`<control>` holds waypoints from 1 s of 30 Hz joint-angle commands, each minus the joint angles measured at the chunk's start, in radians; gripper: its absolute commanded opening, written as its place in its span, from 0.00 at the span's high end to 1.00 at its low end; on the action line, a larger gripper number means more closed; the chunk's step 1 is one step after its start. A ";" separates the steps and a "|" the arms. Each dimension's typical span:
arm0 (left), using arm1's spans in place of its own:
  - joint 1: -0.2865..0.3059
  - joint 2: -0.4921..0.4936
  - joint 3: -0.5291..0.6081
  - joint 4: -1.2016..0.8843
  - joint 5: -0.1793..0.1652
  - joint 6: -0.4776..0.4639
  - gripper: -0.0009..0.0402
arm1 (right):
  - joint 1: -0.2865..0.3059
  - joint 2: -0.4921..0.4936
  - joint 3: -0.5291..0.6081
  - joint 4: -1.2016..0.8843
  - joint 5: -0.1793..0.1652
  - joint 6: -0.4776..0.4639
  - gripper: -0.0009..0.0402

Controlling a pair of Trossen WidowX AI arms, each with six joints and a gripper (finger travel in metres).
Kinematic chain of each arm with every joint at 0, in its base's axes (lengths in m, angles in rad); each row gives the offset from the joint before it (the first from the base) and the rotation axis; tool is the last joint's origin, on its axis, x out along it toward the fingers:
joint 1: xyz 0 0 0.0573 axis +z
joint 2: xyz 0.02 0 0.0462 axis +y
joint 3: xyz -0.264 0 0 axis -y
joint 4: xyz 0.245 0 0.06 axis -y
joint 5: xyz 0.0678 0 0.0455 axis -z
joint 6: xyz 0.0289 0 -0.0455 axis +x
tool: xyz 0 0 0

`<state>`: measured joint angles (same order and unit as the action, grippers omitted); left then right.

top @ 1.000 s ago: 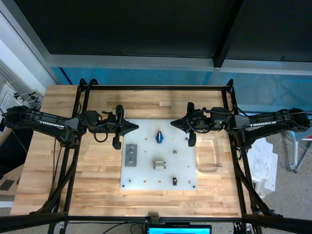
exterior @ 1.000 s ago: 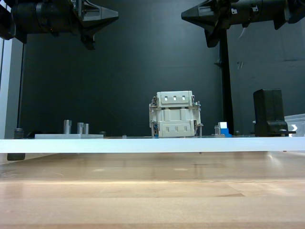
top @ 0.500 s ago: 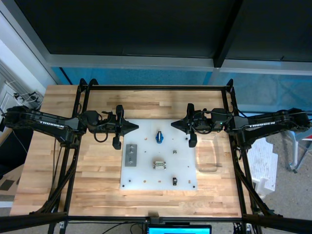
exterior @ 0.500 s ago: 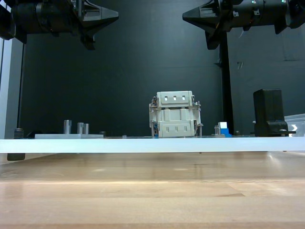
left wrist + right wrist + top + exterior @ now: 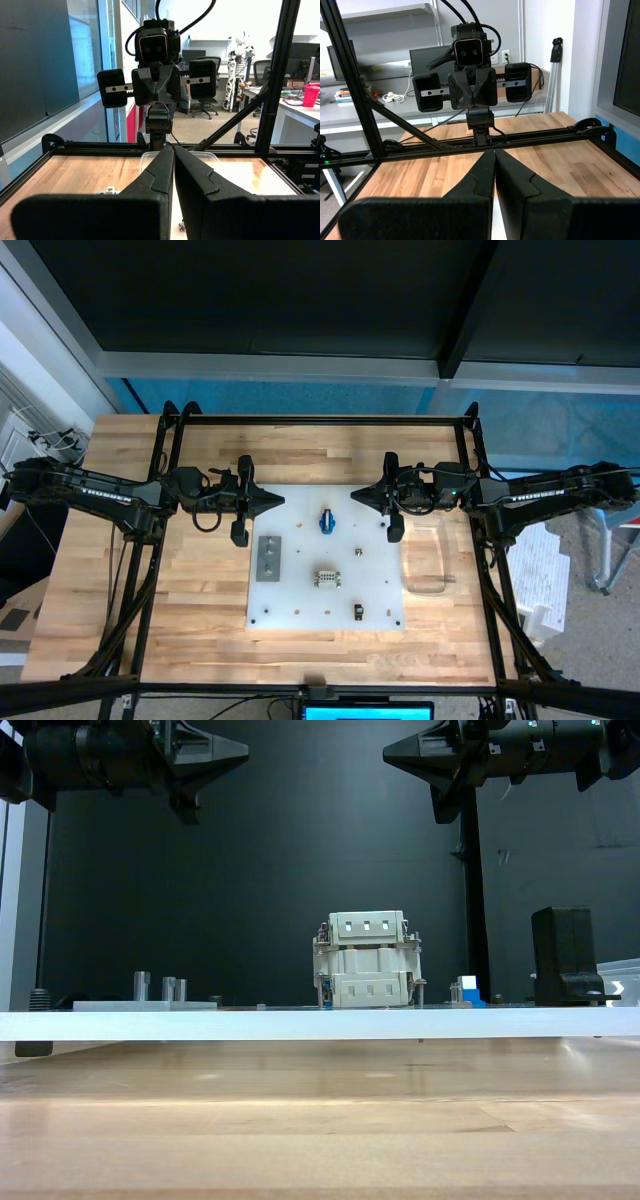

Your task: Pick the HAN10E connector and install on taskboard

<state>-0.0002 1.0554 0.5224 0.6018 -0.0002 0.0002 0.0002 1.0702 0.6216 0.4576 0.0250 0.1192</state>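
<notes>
The table (image 5: 180,620) is pale wood in butt-jointed planks, fenced by a black frame (image 5: 320,421), and fills the middle of the high view. The white taskboard (image 5: 300,595) lies at its centre. The HAN10E connector (image 5: 326,579) stands on the board just below frame centre, between the grey metal block (image 5: 269,558) to its left and the clear tray (image 5: 428,560), which lies off the board's right edge. A blue part (image 5: 327,521) sits above it.

The left gripper (image 5: 280,499) hangs over the board's upper left corner and the right gripper (image 5: 355,494) over its upper edge, tips facing each other. Both are high above the connector (image 5: 366,960) in the low view, and each has its fingers pressed together.

Behind the table runs a blue strip under a dark wall. The left wrist view shows an office with chairs (image 5: 202,102) and desks.
</notes>
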 commanded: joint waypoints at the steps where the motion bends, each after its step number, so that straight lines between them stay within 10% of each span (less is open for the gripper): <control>1: 0.000 0.000 0.000 0.000 0.000 0.000 0.98 | 0.000 0.000 0.002 0.000 0.000 -0.001 0.98; 30: 0.000 0.000 0.000 0.000 0.000 0.000 0.98 | 0.000 0.002 0.002 -0.003 0.001 -0.032 0.98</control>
<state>-0.0002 1.0554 0.5224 0.6018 -0.0002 0.0002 -0.0002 1.0714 0.6224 0.4541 0.0257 0.0875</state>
